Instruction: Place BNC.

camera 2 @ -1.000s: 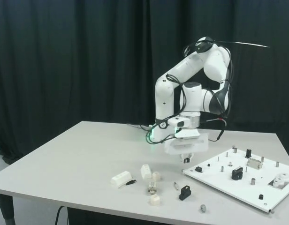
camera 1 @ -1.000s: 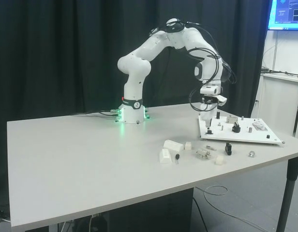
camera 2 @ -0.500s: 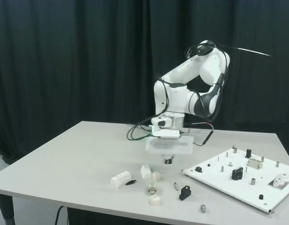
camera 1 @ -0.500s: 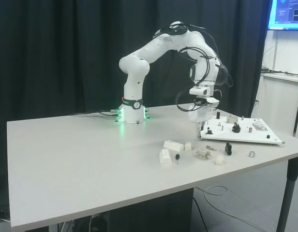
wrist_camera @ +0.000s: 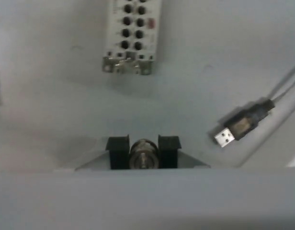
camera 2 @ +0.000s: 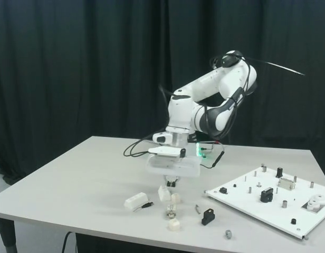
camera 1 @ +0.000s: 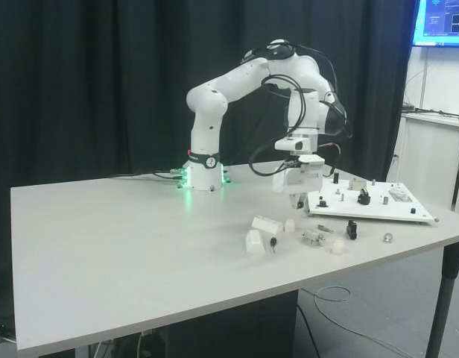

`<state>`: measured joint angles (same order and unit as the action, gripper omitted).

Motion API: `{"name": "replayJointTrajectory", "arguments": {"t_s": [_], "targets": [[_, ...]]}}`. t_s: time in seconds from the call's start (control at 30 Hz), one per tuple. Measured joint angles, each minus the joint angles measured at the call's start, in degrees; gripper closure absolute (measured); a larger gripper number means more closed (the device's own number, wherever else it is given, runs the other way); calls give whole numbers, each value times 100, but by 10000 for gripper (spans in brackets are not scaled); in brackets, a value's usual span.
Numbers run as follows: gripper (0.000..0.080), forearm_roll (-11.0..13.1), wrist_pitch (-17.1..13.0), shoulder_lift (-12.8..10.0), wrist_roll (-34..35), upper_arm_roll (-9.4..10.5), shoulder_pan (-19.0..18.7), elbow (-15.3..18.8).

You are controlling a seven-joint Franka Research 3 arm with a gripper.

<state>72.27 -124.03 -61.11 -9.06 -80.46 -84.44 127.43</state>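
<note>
Since the hand (wrist_camera: 143, 153) is closed on the small metal cylinder-shaped BNC connector (wrist_camera: 144, 156), the task's thing sits right between the two black fingers (wrist_camera: 118, 152), pinched on both sides, not on the table. Its long axis seems to run down along the fingers toward the grey table (wrist_camera: 51, 110), though the wrist view shows only its upper part.

Straight under the hand is bare table. The white multi-pin connector block (wrist_camera: 130, 36) and the black USB plug with cable (wrist_camera: 236, 127) lie near, both apart from the BNC connector.

In the room views the hand (camera 1: 296, 197) hangs above the table, not touching, over the cluster of loose white parts (camera 1: 263, 231). The white flat assembly board with pegs and fixtures (camera 1: 378, 206) is off to one side, close by but not under the hand (camera 2: 171, 183).

Judgement: the coming move is straight down, BNC connector lowered axis-first. If the board (camera 2: 299, 211) is the goal, a sideways shift comes first.
</note>
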Motion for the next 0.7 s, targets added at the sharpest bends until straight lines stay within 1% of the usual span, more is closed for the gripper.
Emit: {"name": "replayJointTrajectory", "arguments": {"t_s": [0.2, 0.5, 0.6, 0.7], "targets": [[679, 237, 355, -295, 0, 0, 325, -217], [679, 565, 888, -826, -25, 13, 750, -597], [679, 627, 1005, -959, -29, 37, 860, -710], [679, 637, 1043, -1020, -29, 96, 959, -808]]}}
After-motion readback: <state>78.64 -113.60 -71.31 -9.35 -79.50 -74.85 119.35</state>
